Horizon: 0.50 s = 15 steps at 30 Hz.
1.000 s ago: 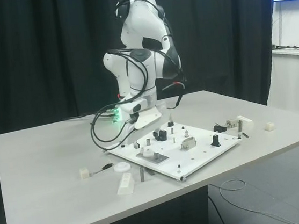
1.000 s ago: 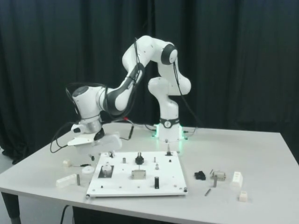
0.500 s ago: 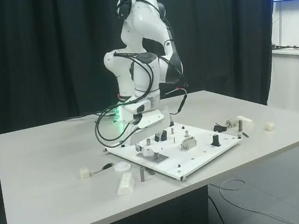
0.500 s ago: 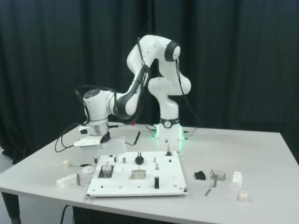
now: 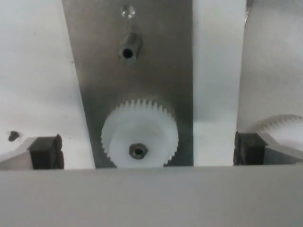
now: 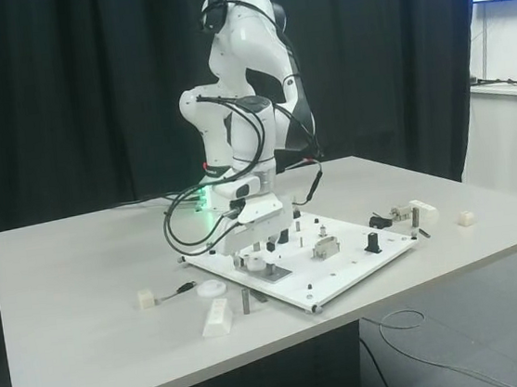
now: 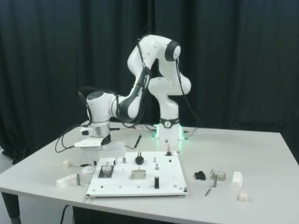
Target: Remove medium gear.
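A white medium gear (image 5: pixel 139 137) sits on a peg on the grey metal plate (image 5: pixel 104 71) of the white board (image 6: pixel 341 263). My gripper (image 5: pixel 147 150) hangs open just above it, one black fingertip (image 5: pixel 46 152) on each side of the gear and neither touching it. From the room the gripper (image 6: pixel 251 248) hovers over the gear (image 6: pixel 256 263) at the board's left end. The second room view has the gripper (image 7: pixel 106 157) directly over the gear (image 7: pixel 107 169).
A second white gear (image 6: pixel 212 289) lies on the table beside the board. A white block (image 6: pixel 217 320) and a small white cube (image 6: pixel 145 299) lie near it. Pegs and black fixtures (image 6: pixel 372 242) stand on the board. More parts (image 6: pixel 410 212) lie to its right.
The arm has swung from over the table left of the board to a spot above the gear on the metal plate, and has come lower.
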Tool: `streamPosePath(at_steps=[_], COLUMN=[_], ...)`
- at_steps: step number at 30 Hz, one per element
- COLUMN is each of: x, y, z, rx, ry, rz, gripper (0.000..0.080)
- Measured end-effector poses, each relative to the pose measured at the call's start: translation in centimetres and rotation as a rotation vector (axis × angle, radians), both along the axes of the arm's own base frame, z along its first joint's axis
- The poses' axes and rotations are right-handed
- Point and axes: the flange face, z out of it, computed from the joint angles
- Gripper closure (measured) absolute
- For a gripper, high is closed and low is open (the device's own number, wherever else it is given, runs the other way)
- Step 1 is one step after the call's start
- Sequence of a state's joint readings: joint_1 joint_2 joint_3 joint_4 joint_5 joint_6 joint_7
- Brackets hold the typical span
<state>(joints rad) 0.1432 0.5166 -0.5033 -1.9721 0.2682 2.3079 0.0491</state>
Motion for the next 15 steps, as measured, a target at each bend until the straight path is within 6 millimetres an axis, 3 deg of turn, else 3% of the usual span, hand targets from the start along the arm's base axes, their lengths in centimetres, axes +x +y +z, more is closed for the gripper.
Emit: streamPosePath(at_steps=[15], x=[-0.6], y=[0.6], z=[-1.2], rx=[-0.007], ry=[-0.009], rz=[0.005], gripper=[0.0003])
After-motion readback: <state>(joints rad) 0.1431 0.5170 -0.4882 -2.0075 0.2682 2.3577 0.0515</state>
